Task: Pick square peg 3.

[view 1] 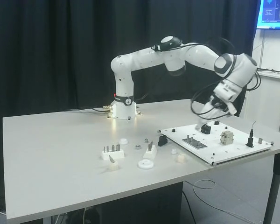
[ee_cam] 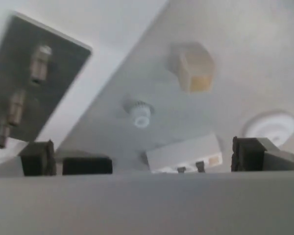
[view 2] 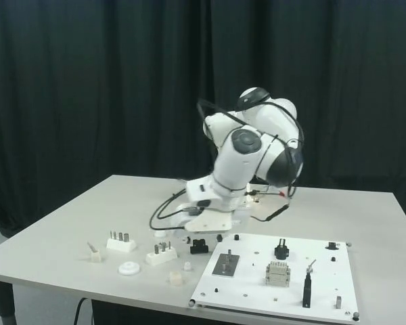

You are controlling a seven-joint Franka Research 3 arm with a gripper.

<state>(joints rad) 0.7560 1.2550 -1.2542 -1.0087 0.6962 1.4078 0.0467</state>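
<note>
Black curtains back the grey table [view 1: 51, 144]; the gripper [view 1: 206, 125], spread and empty, hangs over the white board [view 1: 233, 151]. Peg holder [view 1: 113, 152] near the front edge (pegs look stiff, light, slick): pinch flat sides.

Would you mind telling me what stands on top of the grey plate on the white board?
Two upright pegs stand on the grey plate, which lies on the white board. The wrist view shows a third, smaller peg. Whatever lies under the plate is covered.

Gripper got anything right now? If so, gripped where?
Nothing held. The gripper is open above the table, fingers apart with only air between them, and the white peg holder below is untouched.
</note>
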